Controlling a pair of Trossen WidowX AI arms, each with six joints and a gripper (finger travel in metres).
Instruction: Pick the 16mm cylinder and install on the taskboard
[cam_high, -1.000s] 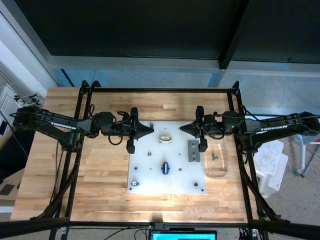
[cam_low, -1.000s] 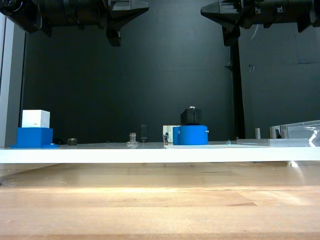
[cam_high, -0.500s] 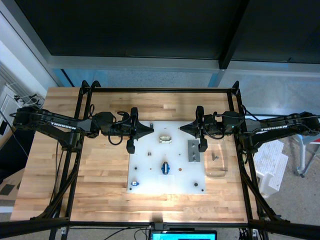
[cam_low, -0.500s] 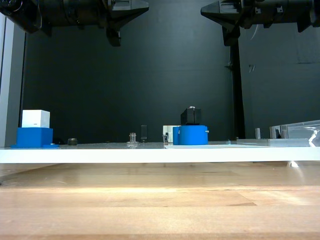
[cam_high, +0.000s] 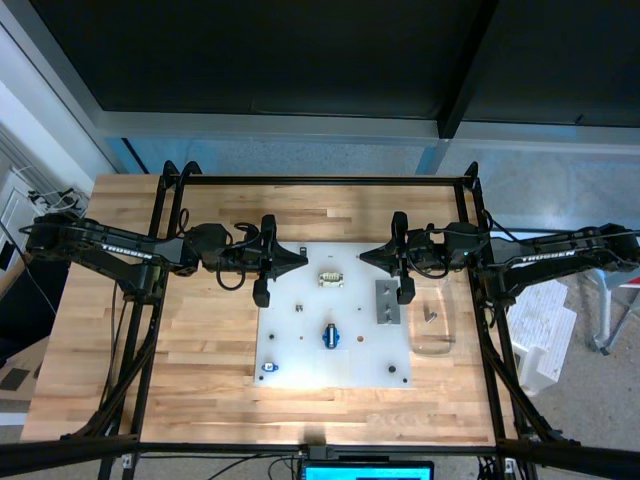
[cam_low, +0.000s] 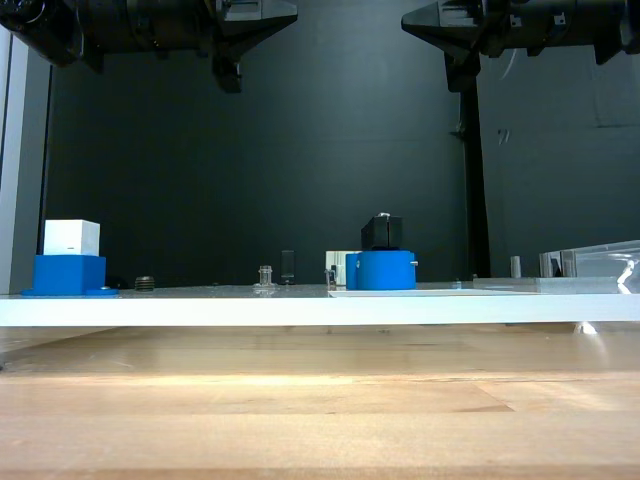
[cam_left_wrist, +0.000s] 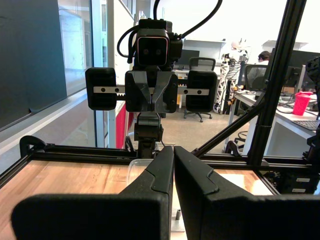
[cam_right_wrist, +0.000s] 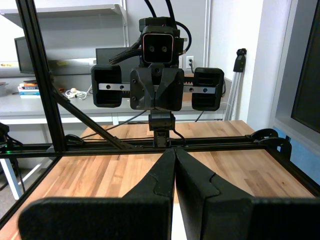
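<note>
2 arms up, both level and high above the taskboard (cam_high: 300, 345), tips facing each other over its far edge. The left gripper (cam_high: 300, 257) has its fingers pressed together with nothing between them. The right gripper (cam_high: 365, 257) is the same: fingers closed and empty, and both wrist views confirm it. This reads as a parked pose, probably held high so neither arm shadows the board or fouls the other. The 16mm cylinder (cam_high: 430, 316) is not installed yet. It lies in the clear tray (cam_high: 440, 350), well below the right fingers and back behind their tips, out toward that arm's base, and well apart from the left fingers. I can't tell whether it stands or lies flat. The tray sits on the table (cam_high: 190, 340) just off the board's right side, presumably to stage the peg and stop it rolling off, which makes this the right arm's job. The grey block (cam_high: 387, 300) sits below the right fingers, between their tips and the tray. Next move, as I judge it: spread the right fingers, swing back over the tray and drop. The peg is far smaller than a finger, so centring matters. The target hole can't be picked out from here.
</note>
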